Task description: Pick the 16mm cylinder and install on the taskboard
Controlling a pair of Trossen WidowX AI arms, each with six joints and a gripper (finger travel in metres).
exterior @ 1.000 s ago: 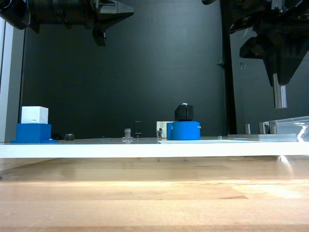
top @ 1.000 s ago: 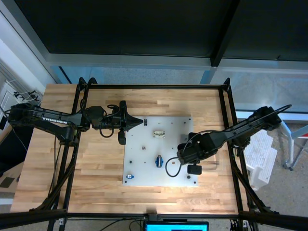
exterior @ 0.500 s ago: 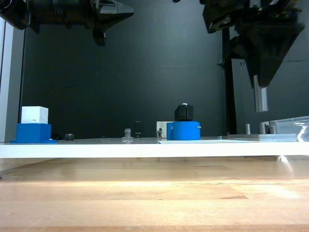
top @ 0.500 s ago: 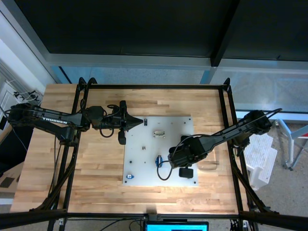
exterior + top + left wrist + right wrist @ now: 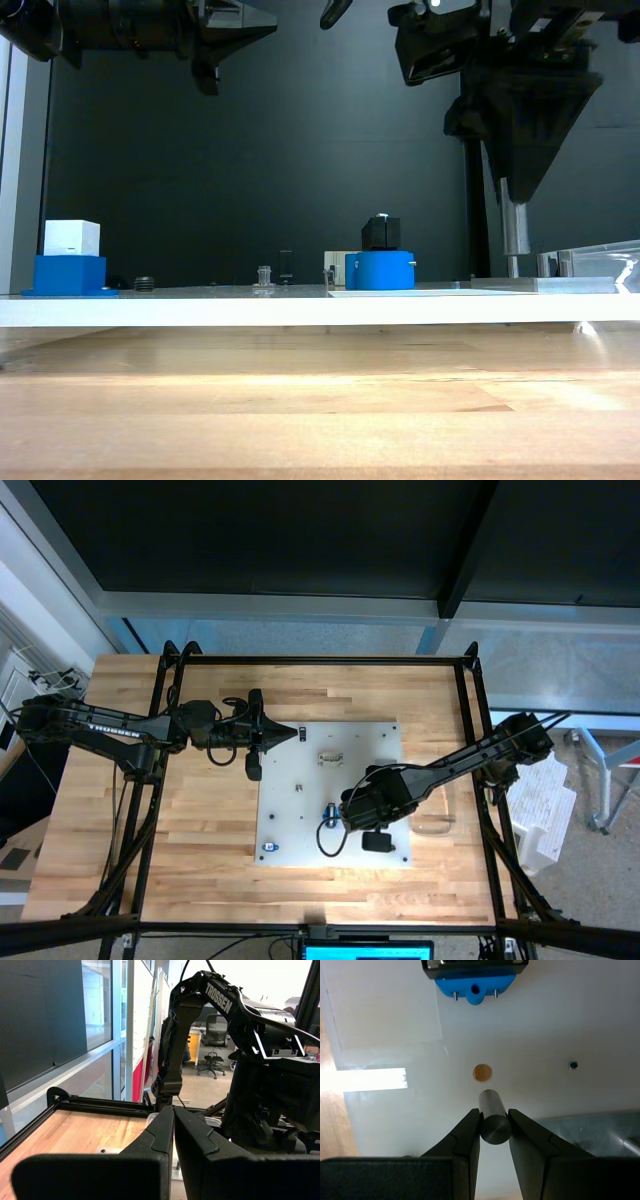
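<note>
The 16mm cylinder [image 5: 495, 1127] is a short silvery peg held upright between the fingers of my right gripper [image 5: 494, 1113], which is shut on it. It hangs just above the white taskboard [image 5: 545, 1020], close to a small round hole [image 5: 481, 1072]. In the low view the cylinder [image 5: 514, 228] hovers a little over the taskboard [image 5: 300, 310] beneath my right gripper [image 5: 516, 185]. From above, my right gripper [image 5: 352, 810] is over the taskboard [image 5: 300, 825]. My left gripper [image 5: 298, 733] is shut and empty, high at the board's far left corner.
A blue connector [image 5: 475, 985] sits beyond the hole. A blue round piece [image 5: 385, 268] and a blue block with a white cube [image 5: 70, 260] stand on the board. A clear plastic tray [image 5: 440, 815] lies right of the board. Black frame rails ring the table.
My right arm has swung left from the tray side over the board and lowered, carrying the cylinder. The left arm has not moved.
</note>
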